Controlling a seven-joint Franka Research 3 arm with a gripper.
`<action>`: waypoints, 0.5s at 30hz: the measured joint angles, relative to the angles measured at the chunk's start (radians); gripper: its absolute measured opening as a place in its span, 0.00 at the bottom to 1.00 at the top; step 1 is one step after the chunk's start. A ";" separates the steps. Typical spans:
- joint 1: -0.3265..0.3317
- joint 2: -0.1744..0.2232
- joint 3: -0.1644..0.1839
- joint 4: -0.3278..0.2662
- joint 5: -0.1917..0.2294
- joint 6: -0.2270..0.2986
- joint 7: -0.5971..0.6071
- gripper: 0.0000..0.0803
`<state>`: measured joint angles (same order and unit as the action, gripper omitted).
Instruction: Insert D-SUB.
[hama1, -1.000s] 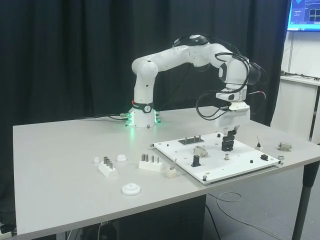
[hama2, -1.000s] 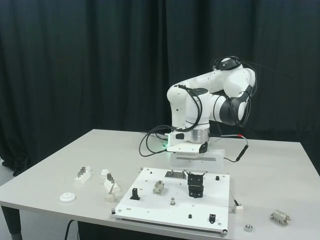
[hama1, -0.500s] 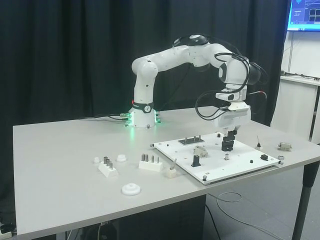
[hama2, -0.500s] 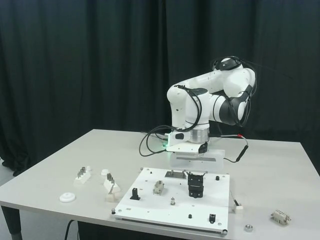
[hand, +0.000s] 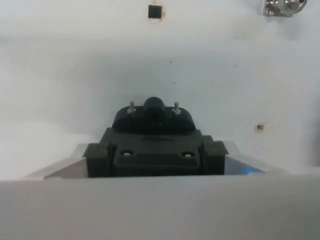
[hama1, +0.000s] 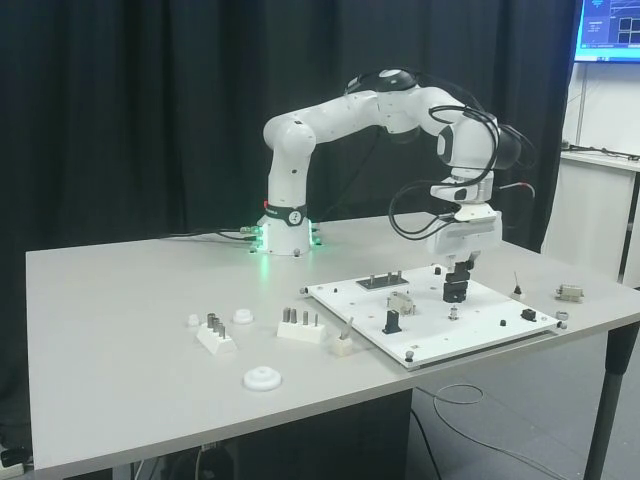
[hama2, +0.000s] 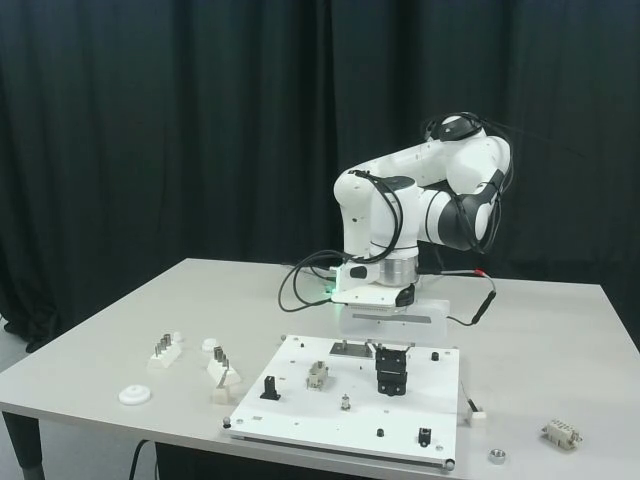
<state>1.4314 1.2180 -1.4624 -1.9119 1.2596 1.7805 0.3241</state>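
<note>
The black D-SUB plug stands on the white board, right of the board's middle in the second room view. My gripper points straight down over it and is shut on its upper body, one black finger pressed against each side. In the room views the plug reaches from the fingertips down to the board. Where the plug's underside meets the board is hidden.
On the board are a grey connector, a black bracket and a metal plate. Left of the board stand white pin holders and a white disc. A loose grey connector lies at the table's right.
The hand seems to have crept up very slightly. The black plug and everything else on the table stay where they were.
</note>
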 joint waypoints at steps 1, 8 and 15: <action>0.000 0.000 0.000 0.000 0.000 -0.001 0.002 0.48; -0.001 0.000 -0.001 0.000 0.000 -0.004 0.007 0.48; -0.001 0.000 -0.001 0.000 0.000 -0.005 0.008 0.48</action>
<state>1.4307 1.2179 -1.4632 -1.9121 1.2596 1.7753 0.3318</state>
